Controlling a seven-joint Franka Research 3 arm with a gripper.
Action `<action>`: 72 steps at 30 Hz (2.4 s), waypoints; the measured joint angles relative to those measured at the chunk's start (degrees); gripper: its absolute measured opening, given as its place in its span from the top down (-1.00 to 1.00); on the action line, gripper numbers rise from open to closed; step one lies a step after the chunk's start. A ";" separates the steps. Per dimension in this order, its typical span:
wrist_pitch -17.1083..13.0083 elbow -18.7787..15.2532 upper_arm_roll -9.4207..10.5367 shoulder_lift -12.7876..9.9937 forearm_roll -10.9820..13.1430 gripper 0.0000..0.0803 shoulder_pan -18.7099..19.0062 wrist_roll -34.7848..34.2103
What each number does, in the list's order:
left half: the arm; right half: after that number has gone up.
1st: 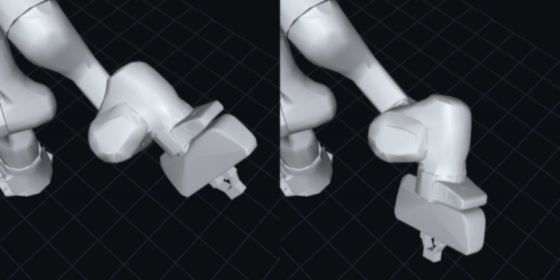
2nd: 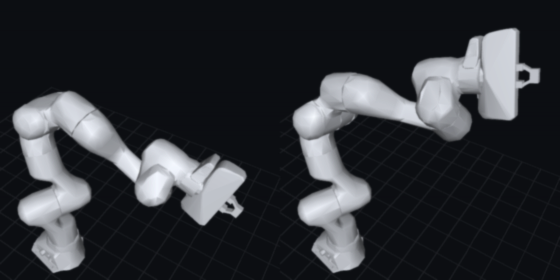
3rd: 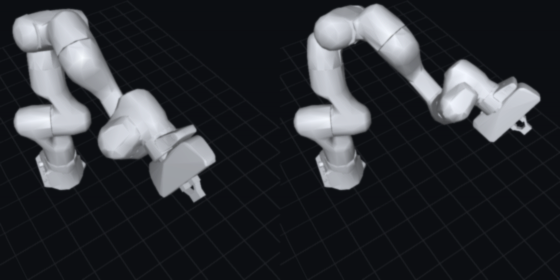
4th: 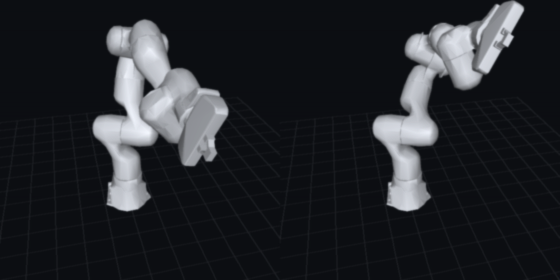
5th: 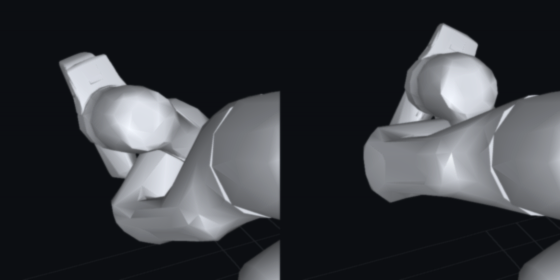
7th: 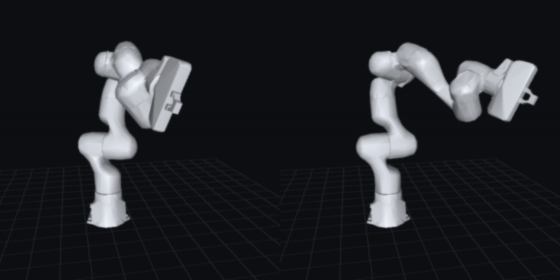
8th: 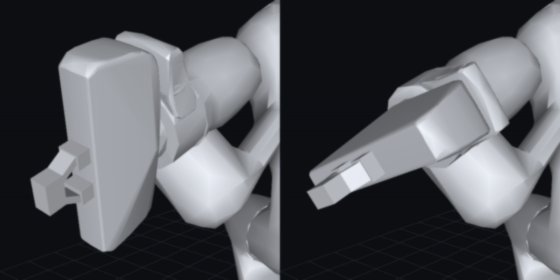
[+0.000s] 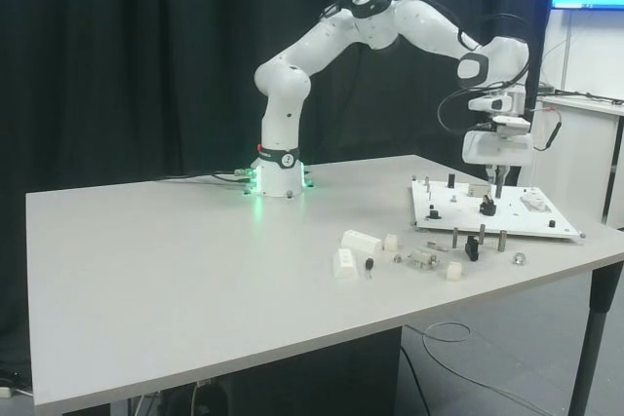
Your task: Place square peg 3.
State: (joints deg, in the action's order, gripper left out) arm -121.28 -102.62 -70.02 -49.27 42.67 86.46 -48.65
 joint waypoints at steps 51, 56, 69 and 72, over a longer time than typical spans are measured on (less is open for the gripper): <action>7.82 10.55 6.92 -12.10 17.66 0.81 -19.34 28.38; 7.81 10.73 7.45 -12.58 17.66 0.81 -19.37 28.38; 7.74 11.57 7.61 -13.95 18.08 0.81 -19.32 27.13; 7.79 11.83 7.31 -13.94 18.06 0.10 -19.32 26.79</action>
State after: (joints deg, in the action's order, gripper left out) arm -113.50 -90.78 -62.71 -63.22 60.74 67.14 -21.86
